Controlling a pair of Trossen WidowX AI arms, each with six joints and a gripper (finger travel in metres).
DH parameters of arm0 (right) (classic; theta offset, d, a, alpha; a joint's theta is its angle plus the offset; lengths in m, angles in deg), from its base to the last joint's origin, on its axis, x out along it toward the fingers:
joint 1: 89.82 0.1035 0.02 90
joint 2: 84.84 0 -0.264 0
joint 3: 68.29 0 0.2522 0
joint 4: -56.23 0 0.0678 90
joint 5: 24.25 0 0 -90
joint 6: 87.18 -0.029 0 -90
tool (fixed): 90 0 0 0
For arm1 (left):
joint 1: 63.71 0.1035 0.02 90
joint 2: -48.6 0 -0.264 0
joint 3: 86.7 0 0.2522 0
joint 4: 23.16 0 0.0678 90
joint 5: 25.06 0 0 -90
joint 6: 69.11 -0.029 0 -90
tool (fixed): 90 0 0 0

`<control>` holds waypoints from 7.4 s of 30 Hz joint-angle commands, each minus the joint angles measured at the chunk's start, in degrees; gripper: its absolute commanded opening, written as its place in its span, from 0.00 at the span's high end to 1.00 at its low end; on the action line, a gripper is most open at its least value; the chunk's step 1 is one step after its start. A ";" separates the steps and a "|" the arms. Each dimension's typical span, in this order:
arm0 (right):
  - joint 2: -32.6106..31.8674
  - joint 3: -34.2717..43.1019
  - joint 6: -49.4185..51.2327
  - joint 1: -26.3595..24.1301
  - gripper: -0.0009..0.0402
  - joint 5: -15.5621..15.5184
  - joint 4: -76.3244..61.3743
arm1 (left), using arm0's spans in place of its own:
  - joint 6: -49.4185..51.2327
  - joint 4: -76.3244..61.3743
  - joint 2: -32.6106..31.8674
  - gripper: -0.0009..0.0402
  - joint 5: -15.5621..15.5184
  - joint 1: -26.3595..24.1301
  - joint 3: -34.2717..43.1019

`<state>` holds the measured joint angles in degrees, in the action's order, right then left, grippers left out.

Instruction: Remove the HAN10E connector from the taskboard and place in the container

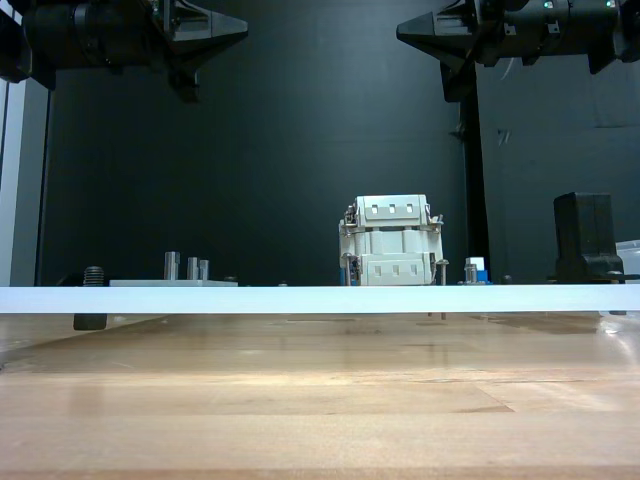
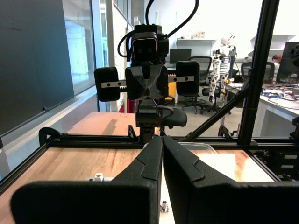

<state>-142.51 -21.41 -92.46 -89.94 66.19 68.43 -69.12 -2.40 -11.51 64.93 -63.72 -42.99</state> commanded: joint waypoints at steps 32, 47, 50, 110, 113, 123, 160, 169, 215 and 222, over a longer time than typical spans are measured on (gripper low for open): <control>-6.45 13.16 -1.68 4.35 0.98 0.07 -30.95 | 0.00 0.00 0.00 0.98 -0.02 0.02 0.00; -29.75 41.42 -4.59 12.33 0.98 0.17 -65.79 | 0.00 0.00 0.00 0.98 -0.02 0.02 0.00; -34.07 46.88 -5.95 12.70 0.98 0.15 -70.71 | 0.00 0.00 0.00 0.98 0.00 0.02 0.00; -66.40 74.69 -10.60 14.56 0.62 0.02 -93.85 | 0.00 0.00 0.00 0.98 -0.02 0.02 0.00; -66.38 74.69 -10.21 14.60 0.73 0.00 -93.85 | 0.00 0.00 0.00 0.98 -0.02 0.02 0.00; -63.87 74.71 -9.18 14.62 0.96 0.02 -94.92 | 0.00 0.00 0.02 0.98 0.00 0.02 0.00; -42.40 57.59 -14.86 16.85 0.98 0.15 -96.21 | 0.00 0.00 0.00 0.98 -0.02 0.02 0.00; -31.34 40.17 -23.28 17.31 0.98 0.61 -91.78 | 0.00 0.00 0.00 0.98 -0.02 0.02 0.00; -9.86 13.40 -39.30 23.04 0.98 1.66 -87.62 | 0.00 0.00 0.00 0.98 0.00 0.02 0.00; -9.88 13.40 -39.30 23.12 0.98 1.53 -85.55 | 0.00 0.00 0.02 0.98 -0.02 0.02 0.00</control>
<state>-152.32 -8.03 -131.69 -66.84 67.75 -17.65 -69.12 -2.40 -11.51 64.91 -63.72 -43.01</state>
